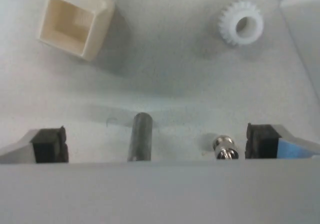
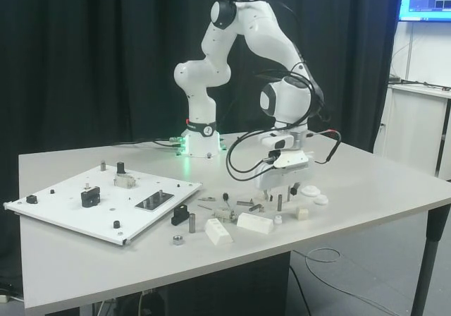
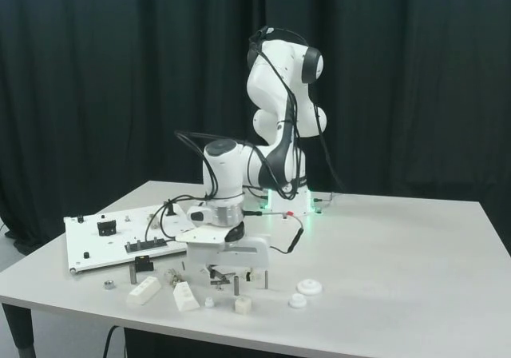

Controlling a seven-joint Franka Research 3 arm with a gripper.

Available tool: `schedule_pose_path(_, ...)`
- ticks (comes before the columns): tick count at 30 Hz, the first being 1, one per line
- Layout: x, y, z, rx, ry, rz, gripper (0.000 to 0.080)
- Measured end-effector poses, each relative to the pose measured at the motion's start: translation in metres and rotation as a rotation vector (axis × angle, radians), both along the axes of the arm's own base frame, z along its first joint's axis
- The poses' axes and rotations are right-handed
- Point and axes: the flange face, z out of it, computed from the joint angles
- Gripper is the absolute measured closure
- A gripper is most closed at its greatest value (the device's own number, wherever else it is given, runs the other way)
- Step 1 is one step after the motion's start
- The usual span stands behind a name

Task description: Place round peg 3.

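Grey round peg [image 1: 140,136] lying on the bench [image 1: 165,74] between open jaws of the gripper [image 1: 155,144]; centre, then close squarely, avoiding the neighbouring metal connector [image 1: 226,148].

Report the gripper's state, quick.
Gripper: open, holding nothing; its fingers stand on either side of the grey round peg lying on the table.

you can see a dull grey metal peg [image 1: 140,136] lying on the smooth matt table [image 1: 165,69]. beside it sits a small shiny metal plug [image 1: 225,148]. the gear [image 1: 241,23] with teeth looks like smooth white plastic. the hollow square block [image 1: 75,20] looks like matt plastic too. the finger pads [image 1: 50,145] look like soft black rubber
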Motion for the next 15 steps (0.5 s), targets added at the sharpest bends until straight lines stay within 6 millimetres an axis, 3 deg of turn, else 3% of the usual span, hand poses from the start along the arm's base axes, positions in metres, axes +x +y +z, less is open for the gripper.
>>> schedule_pose_path(3, 0.004, -0.001, 0.007, 0.003, 0.007, 0.0, 0.0052)
schedule_pose_path(4, 0.005, -0.001, 0.009, 0.004, 0.011, 0.0, 0.0005)
schedule_pose_path(15, 0.012, -0.003, 0.026, 0.01, 0.041, -0.001, 0.0003)
